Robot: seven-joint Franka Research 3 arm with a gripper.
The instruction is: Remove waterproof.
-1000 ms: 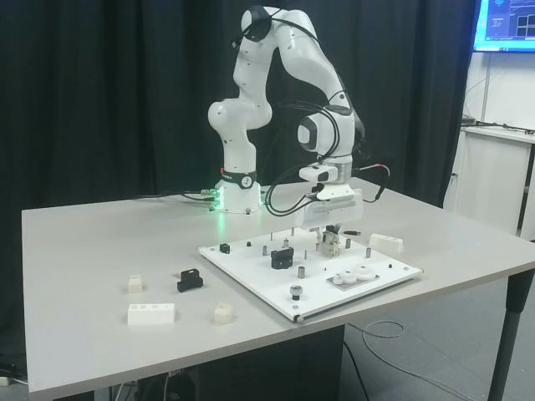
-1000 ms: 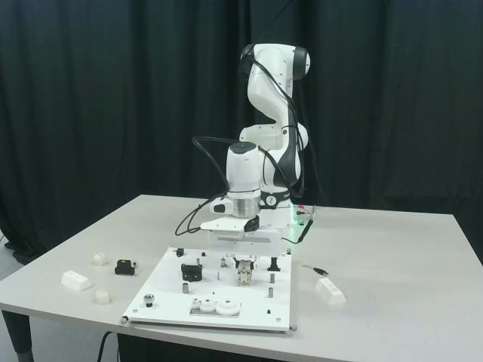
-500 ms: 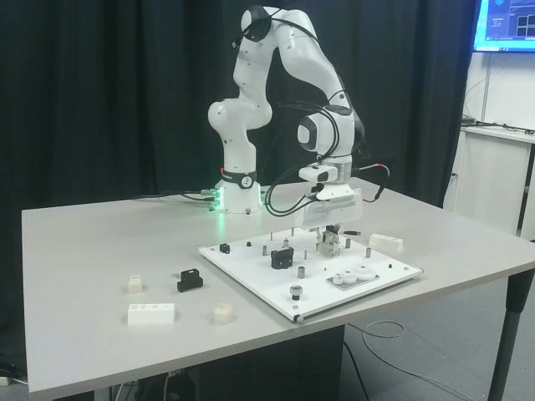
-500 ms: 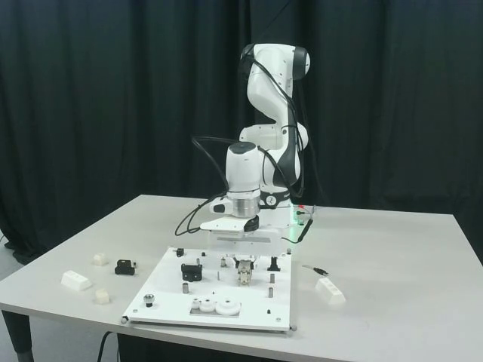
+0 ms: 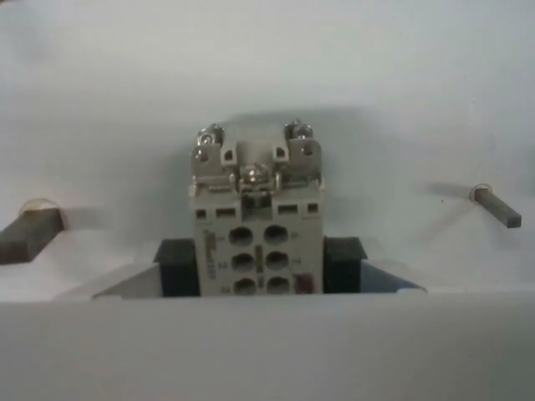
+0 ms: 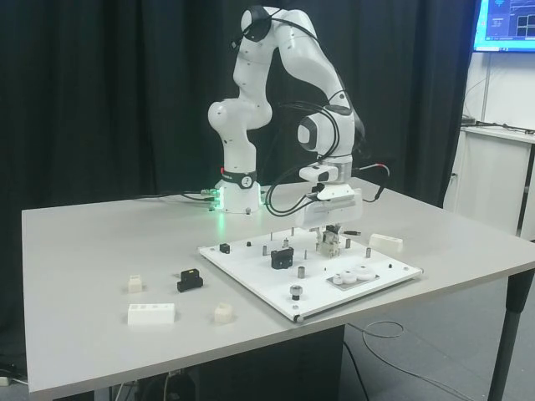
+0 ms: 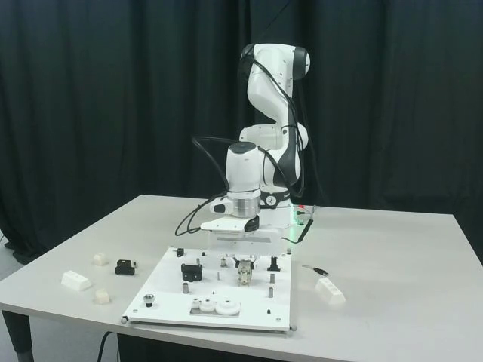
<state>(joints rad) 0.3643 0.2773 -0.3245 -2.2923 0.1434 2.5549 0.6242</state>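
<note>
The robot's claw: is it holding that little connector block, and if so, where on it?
It cannot be told. The gripper sits right over the connector block on the white board, but no view shows fingers touching it.

Nothing visibly changes between the earlier pictures and now: the white arm (image 6: 276,100) holds the same pose, its gripper (image 7: 244,280) remains low over the waterproof connector (image 5: 256,224) on the white board (image 6: 251,259), and no loose part shifts
</note>
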